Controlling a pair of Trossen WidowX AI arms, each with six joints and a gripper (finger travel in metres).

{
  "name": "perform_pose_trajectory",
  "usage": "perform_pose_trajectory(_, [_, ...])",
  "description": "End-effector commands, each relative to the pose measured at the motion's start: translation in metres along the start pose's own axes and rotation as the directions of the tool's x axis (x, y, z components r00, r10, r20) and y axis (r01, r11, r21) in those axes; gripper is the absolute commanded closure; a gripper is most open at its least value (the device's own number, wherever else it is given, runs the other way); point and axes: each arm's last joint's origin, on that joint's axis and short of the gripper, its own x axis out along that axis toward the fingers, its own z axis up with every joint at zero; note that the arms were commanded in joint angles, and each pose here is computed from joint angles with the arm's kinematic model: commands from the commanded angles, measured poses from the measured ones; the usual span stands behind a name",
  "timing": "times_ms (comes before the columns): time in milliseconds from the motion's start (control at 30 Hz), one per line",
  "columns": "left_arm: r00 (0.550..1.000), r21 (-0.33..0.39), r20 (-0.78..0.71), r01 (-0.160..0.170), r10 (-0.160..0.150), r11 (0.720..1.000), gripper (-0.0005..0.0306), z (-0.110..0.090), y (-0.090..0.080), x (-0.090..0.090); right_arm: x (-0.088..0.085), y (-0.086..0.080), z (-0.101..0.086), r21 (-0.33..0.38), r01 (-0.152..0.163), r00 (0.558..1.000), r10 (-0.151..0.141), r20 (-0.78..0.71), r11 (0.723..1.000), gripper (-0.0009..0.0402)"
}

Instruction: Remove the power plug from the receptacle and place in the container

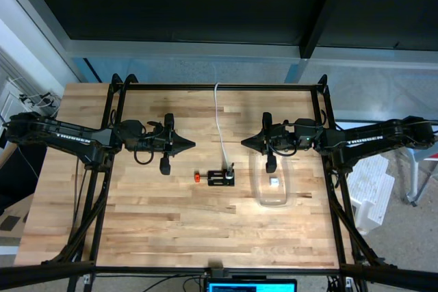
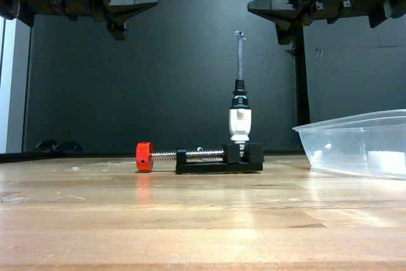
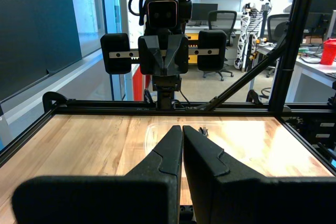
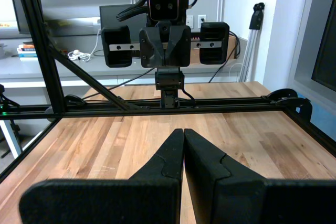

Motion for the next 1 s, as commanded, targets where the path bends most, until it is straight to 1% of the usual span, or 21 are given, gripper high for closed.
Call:
perform_pose_trajectory(33, [1.0, 0.0, 0.0, 0.0, 0.0, 1.0, 0.03, 0.0, 0.0, 0.0, 0.0, -0.001, 0.002, 0.001, 0.032, 0.999, -0.032, 0.025, 0.999, 0.0393])
perform_pose_trajectory(433, [1.0, 0.0, 0.0, 0.0, 0.0, 1.0, 0.03, 0.0, 0.0, 0.0, 0.0, -0.001, 0.001, 0.0, 0.03, 0.999, -0.03, 0.015, 1.0, 0.0393])
perform_pose_trajectory(533, [1.0, 0.0, 0.0, 0.0, 0.0, 1.0, 0.03, 0.0, 0.0, 0.0, 0.0, 0.001, 0.0, 0.004, -0.004, 1.0, 0.004, -0.013, 1.0, 0.0393])
perform_pose_trajectory(633, [1.0, 0.0, 0.0, 0.0, 0.0, 1.0, 0.03, 0.0, 0.0, 0.0, 0.002, 0.003, 0.0, 0.006, -0.01, 0.993, 0.01, -0.12, 1.0, 0.0393])
perform_pose_trajectory(733, [1.0, 0.0, 0.0, 0.0, 0.0, 1.0, 0.03, 0.0, 0.0, 0.0, 0.003, 0.007, 0.0, 0.005, -0.019, 0.965, 0.02, -0.263, 1.0, 0.0393])
perform_pose_trajectory(833, [1.0, 0.0, 0.0, 0.0, 0.0, 1.0, 0.03, 0.0, 0.0, 0.0, 0.002, 0.013, 0.003, 0.005, -0.036, 0.921, 0.035, -0.387, 0.999, 0.0393])
perform_pose_trajectory(900, [1.0, 0.0, 0.0, 0.0, 0.0, 1.0, 0.03, 0.0, 0.0, 0.0, 0.0, 0.017, 0.005, 0.005, -0.047, 0.893, 0.044, -0.448, 0.999, 0.0393])
perform_pose_trajectory(1000, [1.0, 0.0, 0.0, 0.0, 0.0, 1.0, 0.03, 0.0, 0.0, 0.0, -0.003, 0.02, 0.008, 0.003, -0.049, 0.855, 0.044, -0.516, 0.999, 0.0393])
